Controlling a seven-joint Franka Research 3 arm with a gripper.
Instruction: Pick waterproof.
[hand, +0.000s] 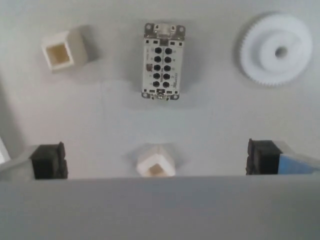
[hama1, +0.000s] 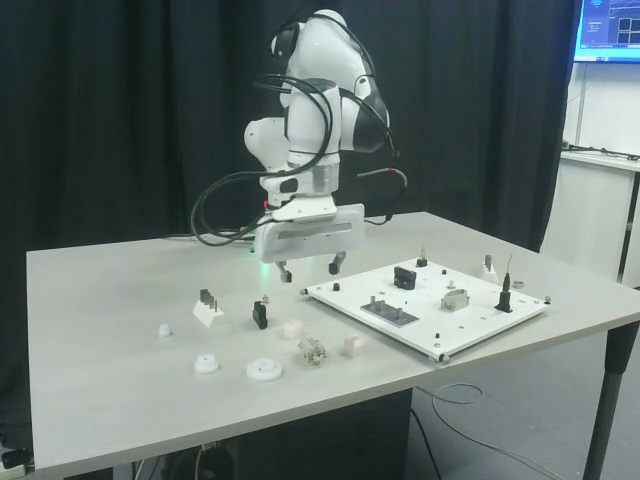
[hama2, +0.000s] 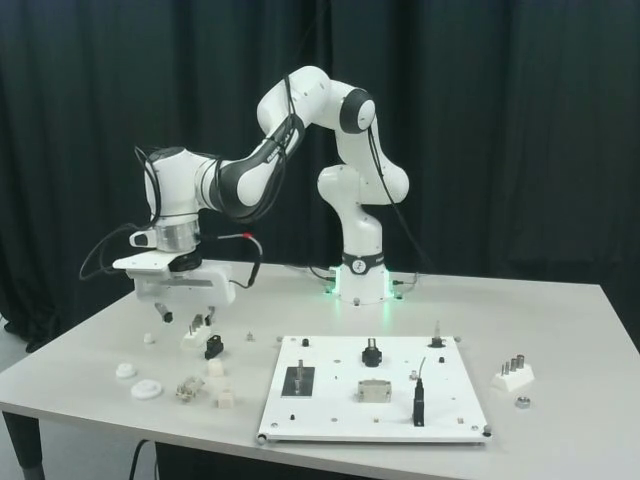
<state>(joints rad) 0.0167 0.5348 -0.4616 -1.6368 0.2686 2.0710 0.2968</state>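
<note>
Approach step: the gripper (hand: 155, 160) hovers with fingers wide apart and empty above the multi-pin connector (hand: 162, 62) on the counter (hand: 210, 125), and must next descend over it.

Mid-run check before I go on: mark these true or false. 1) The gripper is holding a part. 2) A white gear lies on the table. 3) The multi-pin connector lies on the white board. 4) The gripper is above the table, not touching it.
1) False: the gripper is open and empty.
2) True: the white gear lies flat on the table.
3) False: the multi-pin connector lies on the table, off the white board.
4) True.
</note>
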